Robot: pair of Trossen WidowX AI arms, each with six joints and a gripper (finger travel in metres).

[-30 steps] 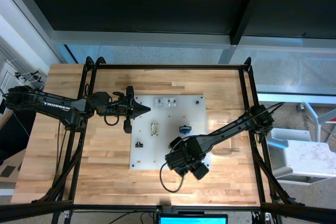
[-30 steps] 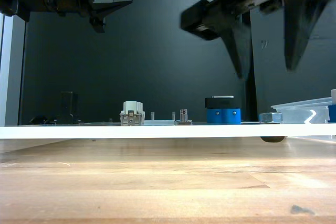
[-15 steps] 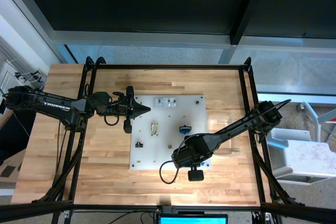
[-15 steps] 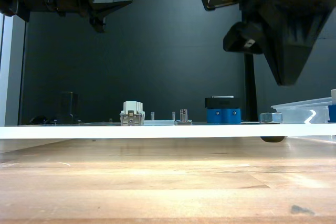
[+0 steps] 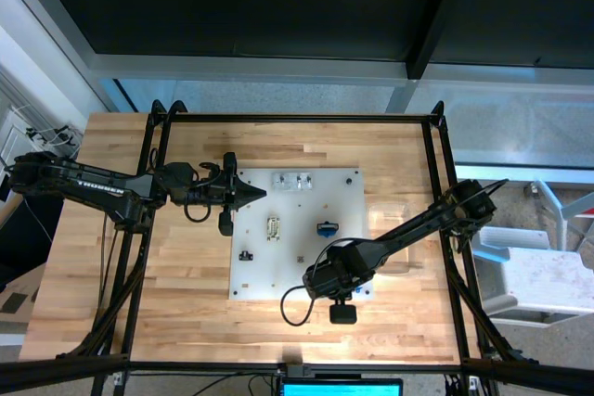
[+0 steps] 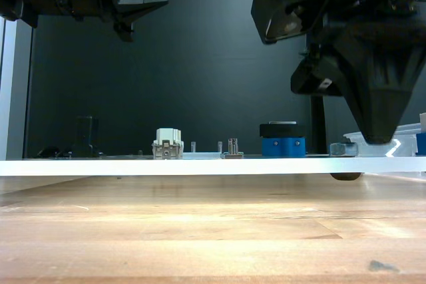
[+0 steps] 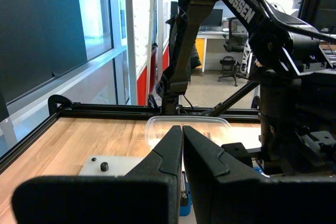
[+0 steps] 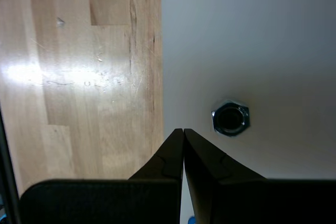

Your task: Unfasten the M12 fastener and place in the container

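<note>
**Nut stands just left of the shut right pincer**

From above, we see the right pincer (image 5: 345, 287) pointing down over the near right edge of the board (image 5: 278, 280). Its own body hides the nut from us here. The bin (image 5: 385, 213) lies beyond the pincer and to its right, partly under the arm, and we can make out nothing inside it. The left pincer (image 5: 251, 194) hangs well apart at the board's far left edge, so the right arm is much the nearer.

At table height, the nut (image 6: 343, 149) sits at board level, just left of the right pincer's tip and a little below it. The bin shows behind the tip and to its right, which could make the nut seem to lie inside.

The right wrist view settles that. The nut rests on the white board, near the tips but not touching them, on the side away from the bare table (image 8: 79, 77). The fingers (image 8: 170, 156) are pressed together and hold nothing. The nut's hole faces straight up the line of the pincer, so its axis is upright. Its centre is dark. That may be the stud, but we cannot tell whether threads hold it.

In the left wrist view, the left pincer's fingers (image 7: 168, 150) are closed to a hairline and empty, aimed across at the bin and the right arm.

We judge that the next move turns on the sideways gap. The right pincer would need to spread and shift left until the nut lies between its fingers.
</note>
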